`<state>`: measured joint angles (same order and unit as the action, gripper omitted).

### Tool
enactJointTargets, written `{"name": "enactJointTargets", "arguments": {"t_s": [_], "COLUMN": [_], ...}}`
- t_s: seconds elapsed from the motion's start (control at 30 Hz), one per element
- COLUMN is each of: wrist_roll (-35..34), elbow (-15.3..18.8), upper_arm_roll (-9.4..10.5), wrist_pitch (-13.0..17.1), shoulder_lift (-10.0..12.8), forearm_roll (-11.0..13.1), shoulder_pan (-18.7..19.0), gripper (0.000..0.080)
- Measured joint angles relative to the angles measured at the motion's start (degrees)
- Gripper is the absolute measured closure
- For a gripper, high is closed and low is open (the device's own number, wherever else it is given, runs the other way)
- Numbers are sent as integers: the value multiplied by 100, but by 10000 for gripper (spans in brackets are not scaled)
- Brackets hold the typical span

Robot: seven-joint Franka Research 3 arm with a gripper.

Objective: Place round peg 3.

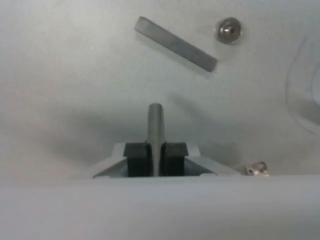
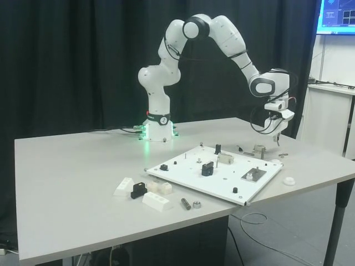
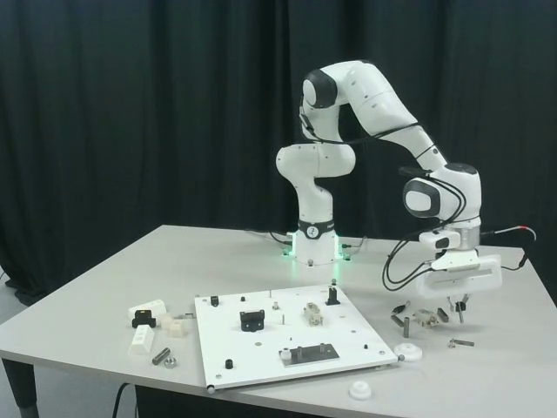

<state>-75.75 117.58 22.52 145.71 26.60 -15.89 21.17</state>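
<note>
My claw: my gripper (image 1: 155,157) is closed on round peg 3 (image 1: 155,131), with both black pads (image 1: 136,159) pressed against its sides and no gap left between pad and metal.
What I hold: a slim grey metal cylinder, clamped near its upper end; its free end sticks out past my fingertips toward the grey table (image 1: 65,100).
Contact below: in the second room view the peg (image 3: 460,313) hangs beneath my gripper (image 3: 459,302) over bare table; I cannot tell if its tip touches the surface.
Where I am: off the side of the white board (image 3: 287,335), beyond its edge, not above it. In the first room view my gripper (image 2: 275,133) hangs past the board's (image 2: 213,174) far corner.
Under my wrist: a flat grey bar (image 1: 175,43) lies on the table ahead of the peg, tilted, well apart from it; a round nut or washer (image 1: 228,30) sits just beside the bar's end.
Nearby clutter: a small metal part (image 1: 255,169) lies close to my fingers' side; in the second room view small metal pieces (image 3: 416,317) lie on the table between me and the board.
Rest of the table: white blocks (image 3: 148,311) and black bits lie on the table at the board's opposite side, well apart from me.
My base: it glows green (image 3: 296,250) where the arm is bolted down.
</note>
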Motion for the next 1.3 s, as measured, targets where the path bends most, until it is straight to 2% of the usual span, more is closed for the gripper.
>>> {"name": "enactJointTargets", "arguments": {"t_s": [0.4,1.0,1.03,1.2,1.23,1.3], "wrist_roll": [-5,-12,-12,-12,-12,-12], "elbow": [-233,-623,-640,-714,-727,-750], "upper_arm_roll": [-666,-1217,-1247,-1373,-1394,-1427], "wrist_pitch": [-115,-447,-459,-537,-555,-576], "shoulder_lift": [126,303,308,326,328,330], "forearm_roll": [264,429,430,437,439,444], "shoulder_pan": [807,1430,1457,1568,1585,1612], "gripper": [735,735,328,328,73,73]}}
